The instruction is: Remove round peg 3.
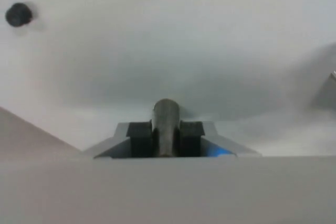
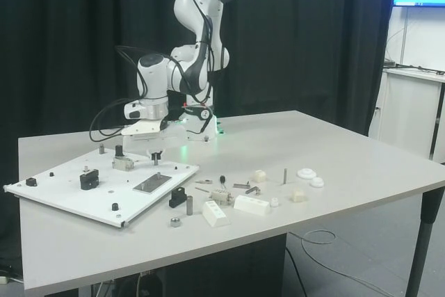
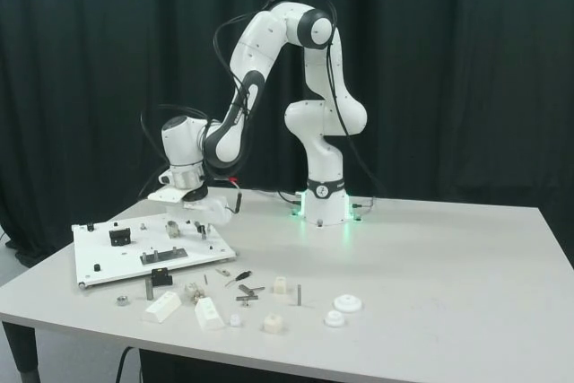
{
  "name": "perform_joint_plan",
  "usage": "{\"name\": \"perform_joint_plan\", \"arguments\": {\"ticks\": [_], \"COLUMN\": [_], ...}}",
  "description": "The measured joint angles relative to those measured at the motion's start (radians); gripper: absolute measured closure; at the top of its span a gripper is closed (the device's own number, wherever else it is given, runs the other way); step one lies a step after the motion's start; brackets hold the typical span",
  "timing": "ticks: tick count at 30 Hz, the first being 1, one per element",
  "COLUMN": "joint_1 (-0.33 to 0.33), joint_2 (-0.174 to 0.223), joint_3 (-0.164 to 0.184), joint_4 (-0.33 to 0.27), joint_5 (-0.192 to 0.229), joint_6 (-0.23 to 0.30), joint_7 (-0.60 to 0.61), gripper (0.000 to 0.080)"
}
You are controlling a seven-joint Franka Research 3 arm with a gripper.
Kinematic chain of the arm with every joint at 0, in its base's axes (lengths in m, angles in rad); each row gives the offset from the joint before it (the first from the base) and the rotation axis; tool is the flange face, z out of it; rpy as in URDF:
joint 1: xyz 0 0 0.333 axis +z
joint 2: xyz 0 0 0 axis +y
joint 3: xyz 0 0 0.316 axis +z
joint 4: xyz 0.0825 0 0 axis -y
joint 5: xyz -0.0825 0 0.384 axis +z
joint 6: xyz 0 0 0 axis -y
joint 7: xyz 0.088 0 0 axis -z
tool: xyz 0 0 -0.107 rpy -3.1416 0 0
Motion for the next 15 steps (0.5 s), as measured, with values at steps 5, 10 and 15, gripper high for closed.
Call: {"name": "perform_joint_plan", "arguments": {"ticks": [5,10,15], "joint_1": [0.005,0.017,0.024], "joint_2": [-0.018,-0.06,-0.113], "joint_3": [-0.007,-0.012,-0.012], "joint_4": [0.0,0.001,0.007], "joint_5": [-0.009,-0.021,-0.078], "joint_6": [-0.006,-0.043,-0.084], "joint_7": [0.005,0.011,0.058], "gripper": [0.0695,0.0698,0.0698]}}
